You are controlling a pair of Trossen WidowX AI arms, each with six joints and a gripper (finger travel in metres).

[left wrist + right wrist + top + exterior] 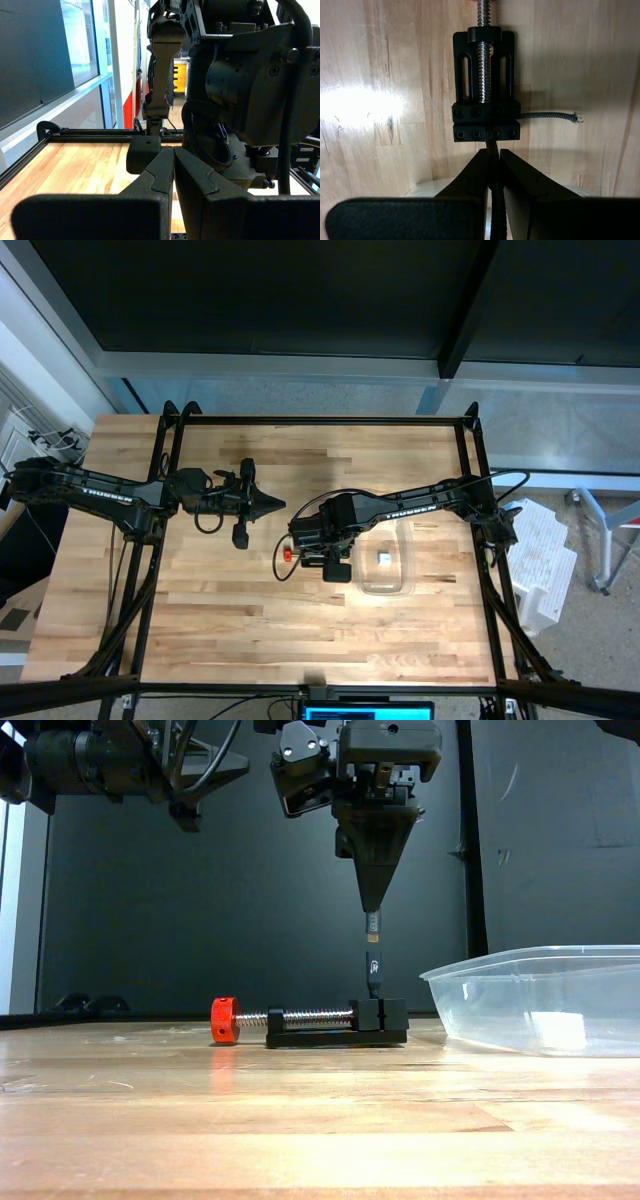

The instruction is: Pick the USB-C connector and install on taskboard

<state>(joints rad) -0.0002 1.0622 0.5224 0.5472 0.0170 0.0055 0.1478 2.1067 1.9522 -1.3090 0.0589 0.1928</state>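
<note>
Your right gripper hangs point-down over the taskboard, jaws pinching the USB-C connector. The connector stands vertical, long axis straight up and down, plug tip aimed down and just clear of the upright pin, at the end away from the red-orange knob. It looks tiny and light, rigid at the plug but likely bendy along the thin stem, so grip the plug body near the tip or it may tilt; your left gripper sits parked well to the left, jaws pressed together.
</note>
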